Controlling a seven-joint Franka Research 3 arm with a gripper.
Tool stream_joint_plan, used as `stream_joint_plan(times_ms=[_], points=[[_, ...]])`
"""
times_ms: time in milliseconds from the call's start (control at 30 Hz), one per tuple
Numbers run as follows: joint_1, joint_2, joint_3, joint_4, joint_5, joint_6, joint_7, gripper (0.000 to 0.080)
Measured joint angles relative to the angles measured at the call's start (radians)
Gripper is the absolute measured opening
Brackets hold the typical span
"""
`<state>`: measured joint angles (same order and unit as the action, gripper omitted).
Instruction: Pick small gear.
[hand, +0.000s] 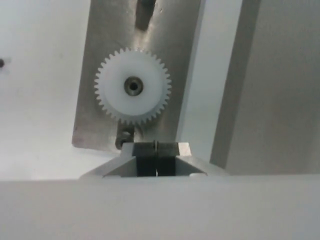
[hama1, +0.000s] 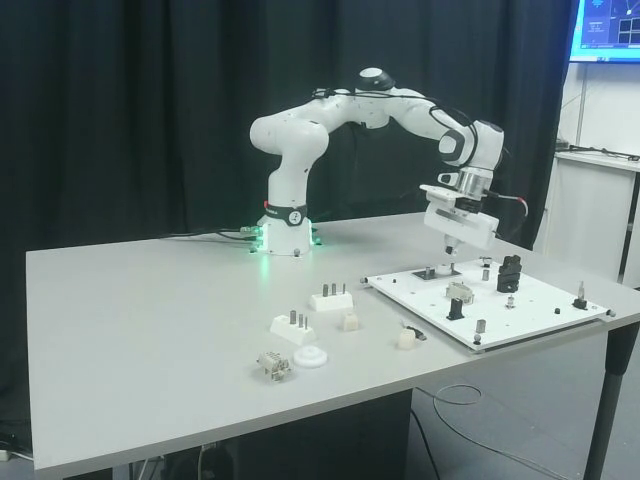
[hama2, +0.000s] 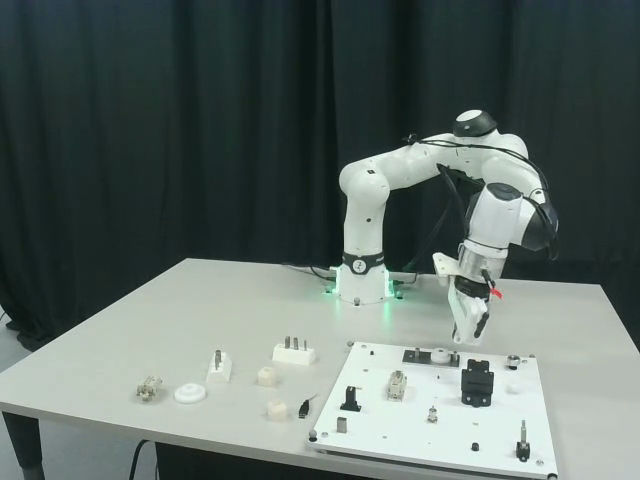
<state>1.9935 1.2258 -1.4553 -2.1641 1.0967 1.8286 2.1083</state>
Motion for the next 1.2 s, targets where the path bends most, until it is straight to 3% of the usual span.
stream_joint_plan(times_ms=[1200], points=[[0.025, 0.000, -0.019, 0.008, -0.023, 0.003, -0.001, 0.0000]])
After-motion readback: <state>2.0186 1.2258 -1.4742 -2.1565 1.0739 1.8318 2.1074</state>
